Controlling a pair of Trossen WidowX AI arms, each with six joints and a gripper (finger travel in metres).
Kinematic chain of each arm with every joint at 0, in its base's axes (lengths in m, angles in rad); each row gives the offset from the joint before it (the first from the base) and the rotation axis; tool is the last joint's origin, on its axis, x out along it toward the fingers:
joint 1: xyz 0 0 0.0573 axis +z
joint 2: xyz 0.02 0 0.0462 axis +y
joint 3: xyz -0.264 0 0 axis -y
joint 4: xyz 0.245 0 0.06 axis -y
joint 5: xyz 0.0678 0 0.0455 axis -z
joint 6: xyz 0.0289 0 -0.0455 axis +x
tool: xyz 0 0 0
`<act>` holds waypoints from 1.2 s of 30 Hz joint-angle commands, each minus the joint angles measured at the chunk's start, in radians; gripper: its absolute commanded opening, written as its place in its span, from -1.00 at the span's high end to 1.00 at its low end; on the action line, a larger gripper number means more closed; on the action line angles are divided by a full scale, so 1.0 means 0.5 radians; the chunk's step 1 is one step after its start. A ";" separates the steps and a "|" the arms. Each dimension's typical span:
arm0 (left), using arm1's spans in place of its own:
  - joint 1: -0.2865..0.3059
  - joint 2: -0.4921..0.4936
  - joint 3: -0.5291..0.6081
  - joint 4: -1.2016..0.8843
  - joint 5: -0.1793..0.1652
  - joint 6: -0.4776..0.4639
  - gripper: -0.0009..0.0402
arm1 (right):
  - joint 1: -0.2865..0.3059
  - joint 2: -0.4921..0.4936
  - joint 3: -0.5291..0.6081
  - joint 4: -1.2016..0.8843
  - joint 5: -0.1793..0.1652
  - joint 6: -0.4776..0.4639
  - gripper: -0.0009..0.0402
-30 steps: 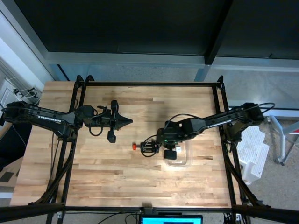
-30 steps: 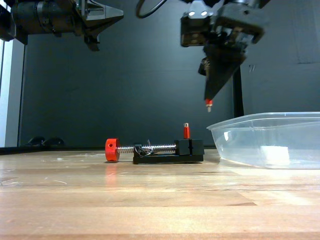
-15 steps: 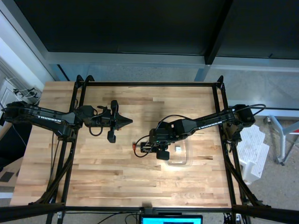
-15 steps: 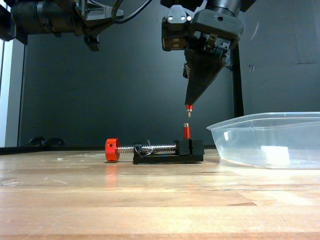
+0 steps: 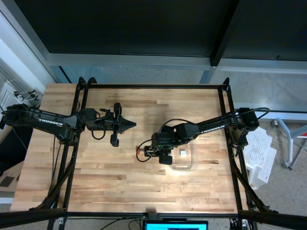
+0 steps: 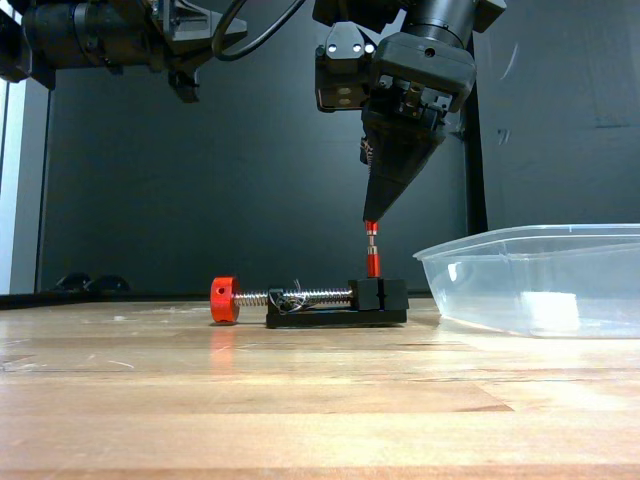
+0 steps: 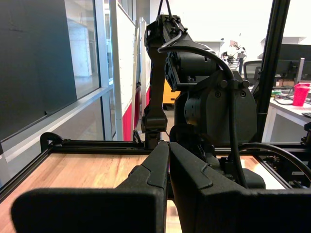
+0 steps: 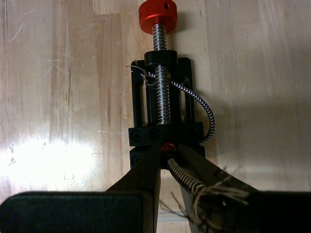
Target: Pick the RCA connector and install on taskboard
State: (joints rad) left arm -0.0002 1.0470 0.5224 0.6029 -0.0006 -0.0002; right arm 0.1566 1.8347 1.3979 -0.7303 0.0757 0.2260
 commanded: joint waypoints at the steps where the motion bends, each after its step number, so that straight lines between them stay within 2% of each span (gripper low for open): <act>1: 0.000 0.001 0.001 0.000 0.000 0.001 0.96 | 0.000 0.000 -0.003 -0.004 0.003 -0.001 0.96; 36: 0.000 0.001 0.001 0.000 0.000 0.001 0.96 | -0.008 0.013 -0.089 0.080 0.006 0.001 0.96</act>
State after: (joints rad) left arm -0.0002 1.0470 0.5224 0.6029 -0.0006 -0.0002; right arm 0.1520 1.8404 1.3586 -0.6880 0.0784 0.2260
